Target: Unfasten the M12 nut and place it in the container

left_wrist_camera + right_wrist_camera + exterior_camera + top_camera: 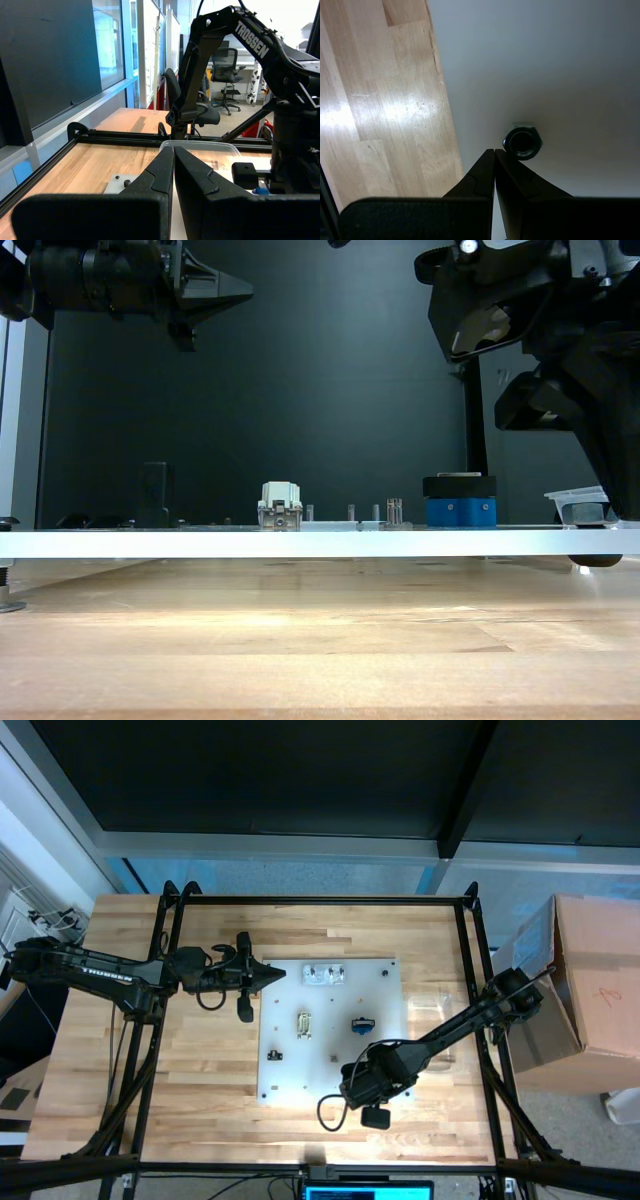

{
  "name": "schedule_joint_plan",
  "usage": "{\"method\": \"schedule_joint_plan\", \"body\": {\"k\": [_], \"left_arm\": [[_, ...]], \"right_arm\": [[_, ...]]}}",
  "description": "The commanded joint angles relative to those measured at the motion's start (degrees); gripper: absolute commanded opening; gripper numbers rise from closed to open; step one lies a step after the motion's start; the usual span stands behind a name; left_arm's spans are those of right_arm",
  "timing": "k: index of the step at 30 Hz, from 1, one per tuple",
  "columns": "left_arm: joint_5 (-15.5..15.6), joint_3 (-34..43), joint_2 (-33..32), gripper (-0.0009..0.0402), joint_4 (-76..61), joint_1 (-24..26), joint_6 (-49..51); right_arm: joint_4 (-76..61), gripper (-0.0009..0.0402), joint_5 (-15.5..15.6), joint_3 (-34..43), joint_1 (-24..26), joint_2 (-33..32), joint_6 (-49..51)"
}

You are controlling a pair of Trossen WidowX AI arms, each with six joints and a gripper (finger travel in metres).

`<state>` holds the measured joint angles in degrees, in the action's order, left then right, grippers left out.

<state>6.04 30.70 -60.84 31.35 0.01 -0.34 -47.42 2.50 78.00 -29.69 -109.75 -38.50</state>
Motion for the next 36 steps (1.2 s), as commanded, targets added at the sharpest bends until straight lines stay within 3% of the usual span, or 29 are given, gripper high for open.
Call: {"method": "schedule_joint_plan", "body": {"k": [1, 4, 16, 17, 20, 22, 25, 27, 33, 36], "left_arm": [[-0.02, 0.02, -0.02, 0.0000, 0.02, 0.00, -0.02], [-0.02, 0.02, -0.02, 0.0000, 0.02, 0.00, -0.02], [-0.02, 0.02, -0.02, 0.0000, 0.02, -0.02, -0.02], [-0.02, 0.02, -0.02, 0.0000, 0.02, 0.00, -0.02], [-0.02, 0.02, -0.02, 0.0000, 0.00, -0.02, -0.02], [0.00, 0.02, -0.02, 0.0000, 0.04, 0.00, -0.02], [-0.02, 0.02, -0.02, 0.0000, -0.04, 0.00, -0.02], [0.00, 0.02, -0.02, 0.0000, -0.15, 0.00, -0.02], [-0.02, 0.02, -0.02, 0.0000, -0.04, 0.00, -0.02], [0.00, 0.02, 0.00, 0.0000, 0.04, 0.00, -0.02]], "right_arm": [[-0.35, 0.0000, -0.28, 0.02, 0.07, 0.02, -0.07], [-0.81, 0.0000, -1.53, 0.02, 0.09, 0.04, -0.17], [-0.98, 0.0000, -1.51, 0.02, 0.09, 0.15, 0.09], [-1.40, 0.0000, -2.34, 0.02, 0.09, 0.15, 0.55], [-6.51, 0.0000, -13.99, 0.20, 0.09, 1.22, -2.23], [-8.09, 0.0000, -16.06, 0.24, 0.07, 2.45, -2.23], [-8.31, 0.0000, -15.72, 0.22, 0.09, 3.61, -3.28], [-8.35, 0.0000, -13.55, 0.24, 0.07, 4.02, -3.21], [-6.62, 0.0000, -1.77, 0.63, 0.04, 4.70, -3.19], [-6.19, 0.0000, 1.97, 1.81, 0.04, 4.76, -3.15]]}}
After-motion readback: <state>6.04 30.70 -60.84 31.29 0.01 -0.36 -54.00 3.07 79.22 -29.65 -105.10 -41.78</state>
